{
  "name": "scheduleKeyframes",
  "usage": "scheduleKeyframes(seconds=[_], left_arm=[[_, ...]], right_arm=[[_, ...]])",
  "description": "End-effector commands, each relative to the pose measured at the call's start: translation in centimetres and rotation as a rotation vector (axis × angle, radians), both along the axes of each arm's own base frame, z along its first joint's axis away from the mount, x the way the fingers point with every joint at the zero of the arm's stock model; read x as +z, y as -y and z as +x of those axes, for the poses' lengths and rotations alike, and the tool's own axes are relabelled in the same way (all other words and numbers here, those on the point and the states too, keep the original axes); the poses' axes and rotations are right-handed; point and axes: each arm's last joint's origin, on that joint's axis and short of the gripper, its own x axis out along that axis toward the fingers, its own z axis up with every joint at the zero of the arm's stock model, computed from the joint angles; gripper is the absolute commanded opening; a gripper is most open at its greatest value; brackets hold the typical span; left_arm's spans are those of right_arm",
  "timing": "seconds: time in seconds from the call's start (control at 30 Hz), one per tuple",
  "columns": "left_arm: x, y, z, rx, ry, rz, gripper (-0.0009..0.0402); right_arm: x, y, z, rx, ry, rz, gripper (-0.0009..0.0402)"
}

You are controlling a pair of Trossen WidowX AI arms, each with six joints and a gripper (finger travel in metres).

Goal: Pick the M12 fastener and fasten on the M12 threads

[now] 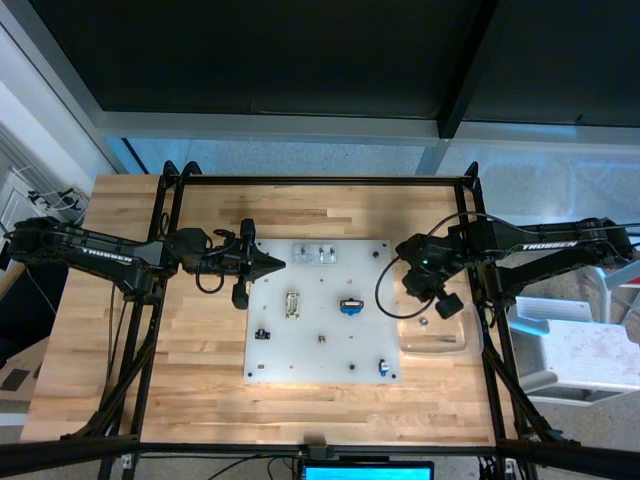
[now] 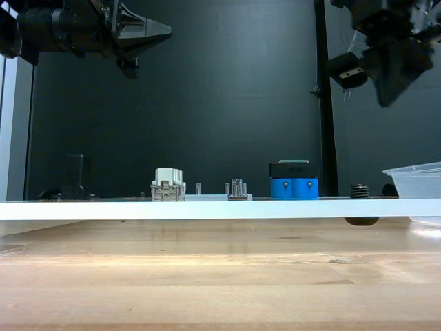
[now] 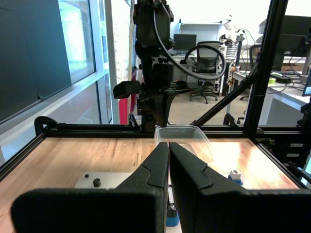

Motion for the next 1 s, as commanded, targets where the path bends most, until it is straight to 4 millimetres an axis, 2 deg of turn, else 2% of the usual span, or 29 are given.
scheduleKeyframes(seconds=[0.03,0.3,0.73,0.87,1.0], left_arm=[[0.0,0.0,0.0,0.0,0.0,0.0,0.0],[0.0,0.0,0.0,0.0,0.0,0.0,0.0],[0.0,0.0,0.0,0.0,0.0,0.0,0.0],[0.0,0.0,0.0,0.0,0.0,0.0,0.0],[0.0,0.0,0.0,0.0,0.0,0.0,0.0]], right_arm=[[-0.3,-0.1,-0.6,0.063,-0.063,-0.025,0.0],[-0.7,-0.8,-2.0,0.226,-0.197,-0.17,0.0],[-2.3,-3.0,-1.0,0.362,-0.308,-0.19,0.0004],[-2.8,-3.5,-0.6,0.386,-0.317,-0.194,0.0026],[-3.4,-3.8,-0.3,0.399,-0.322,-0.196,0.0069]])
